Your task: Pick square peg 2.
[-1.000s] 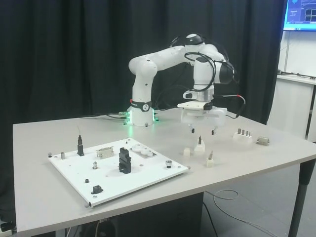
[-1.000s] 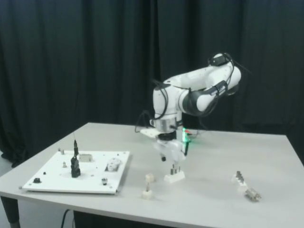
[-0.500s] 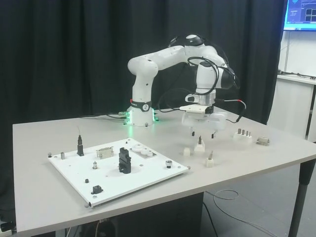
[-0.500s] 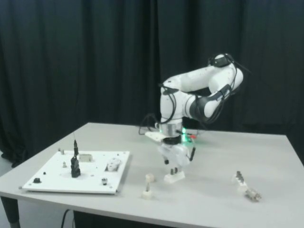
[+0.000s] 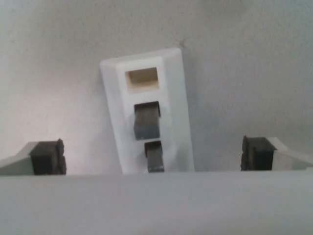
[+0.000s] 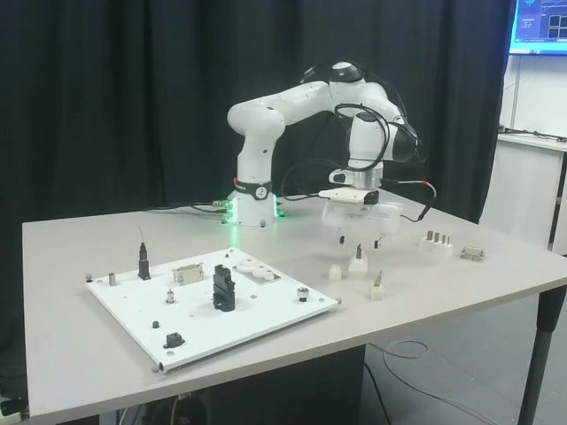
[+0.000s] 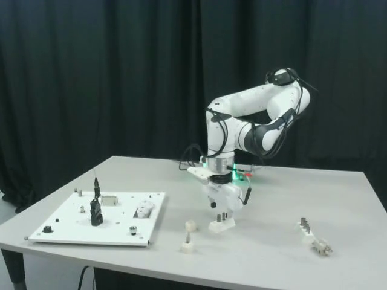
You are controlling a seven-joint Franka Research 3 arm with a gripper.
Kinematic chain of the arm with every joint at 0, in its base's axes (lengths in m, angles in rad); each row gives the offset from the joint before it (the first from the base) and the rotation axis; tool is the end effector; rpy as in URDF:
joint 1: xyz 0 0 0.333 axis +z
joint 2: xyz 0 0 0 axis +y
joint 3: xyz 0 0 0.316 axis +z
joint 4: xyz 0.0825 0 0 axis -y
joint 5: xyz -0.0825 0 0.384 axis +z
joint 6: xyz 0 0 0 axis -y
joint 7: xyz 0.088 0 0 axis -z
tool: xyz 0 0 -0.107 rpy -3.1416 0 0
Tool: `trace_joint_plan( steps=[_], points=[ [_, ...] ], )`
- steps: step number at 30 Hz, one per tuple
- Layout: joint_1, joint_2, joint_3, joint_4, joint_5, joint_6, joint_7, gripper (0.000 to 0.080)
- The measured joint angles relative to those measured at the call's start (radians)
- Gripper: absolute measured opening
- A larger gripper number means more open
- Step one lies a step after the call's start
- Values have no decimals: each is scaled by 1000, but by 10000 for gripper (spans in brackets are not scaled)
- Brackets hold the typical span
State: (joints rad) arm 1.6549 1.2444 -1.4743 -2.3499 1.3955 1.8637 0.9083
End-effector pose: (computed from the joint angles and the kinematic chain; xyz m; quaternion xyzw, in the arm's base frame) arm 0.4705 0.0927 0.2217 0.7106 -0.7036 -0.0006 0.0015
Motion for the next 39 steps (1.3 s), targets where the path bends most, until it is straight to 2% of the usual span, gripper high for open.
trace_joint_plan(
  steps=[21, 22, 27, 28, 36, 37, 39],
  points=[
    [18, -11, 45, -17, 24, 81, 0, 800],
    [18, -11, 47, -17, 27, 84, 0, 774],
    [18, -11, 57, -18, 36, 99, -1, 774],
    [18, -11, 58, -19, 37, 101, -1, 617],
    [18, -11, 67, -20, 45, 107, -1, 617],
    [18, -11, 67, -20, 46, 107, -1, 302],
    [18, -11, 67, -20, 48, 107, -1, 302]
  ],
)
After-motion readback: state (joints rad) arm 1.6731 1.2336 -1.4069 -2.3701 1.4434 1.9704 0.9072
